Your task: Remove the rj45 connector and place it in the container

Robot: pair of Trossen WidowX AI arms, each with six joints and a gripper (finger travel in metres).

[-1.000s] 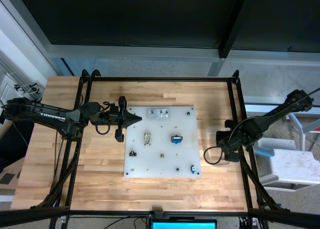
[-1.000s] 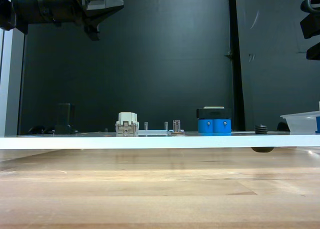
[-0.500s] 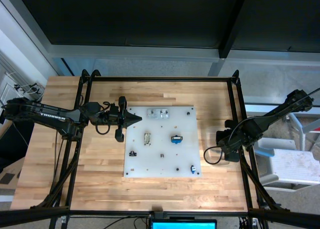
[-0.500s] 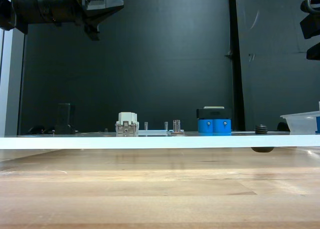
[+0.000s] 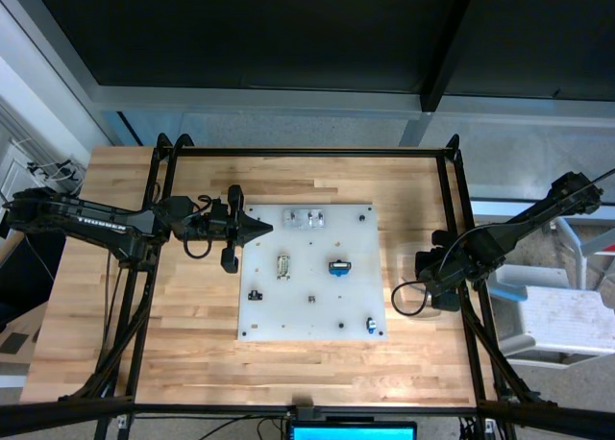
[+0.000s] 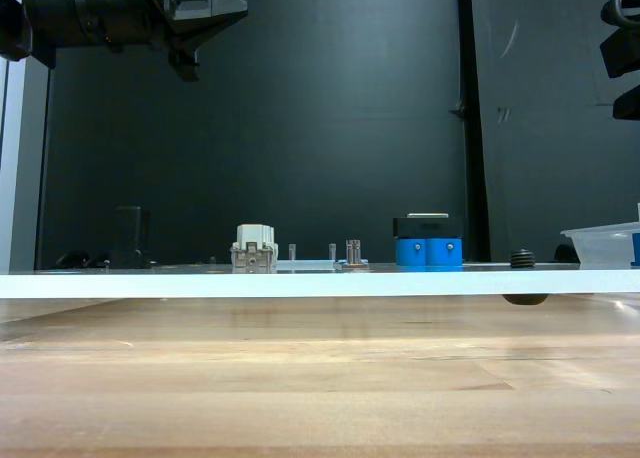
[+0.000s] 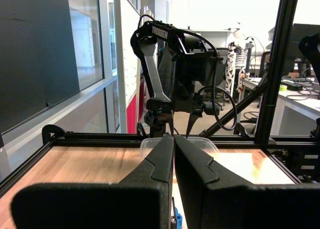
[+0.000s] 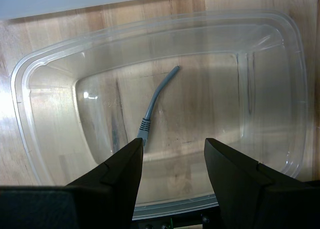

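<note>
The rj45 connector (image 8: 143,131), on a short grey cable, lies loose on the floor of the clear plastic container (image 8: 165,26). My right gripper (image 8: 173,151) hangs open straight above it, with nothing between its fingers. In the high view the right gripper (image 5: 437,279) hovers over the container (image 5: 411,255), just right of the white board (image 5: 307,320). My left gripper (image 5: 265,228) is shut and empty, held high and level over the board's left edge. It points across at the container (image 7: 206,142).
On the board stand a blue-based connector (image 5: 339,266), a grey-white connector (image 5: 284,267), a clear block (image 5: 306,216) and small black parts. The black frame rails (image 5: 307,153) ring the wooden table. From the low view the container (image 6: 603,244) sits at the right edge.
</note>
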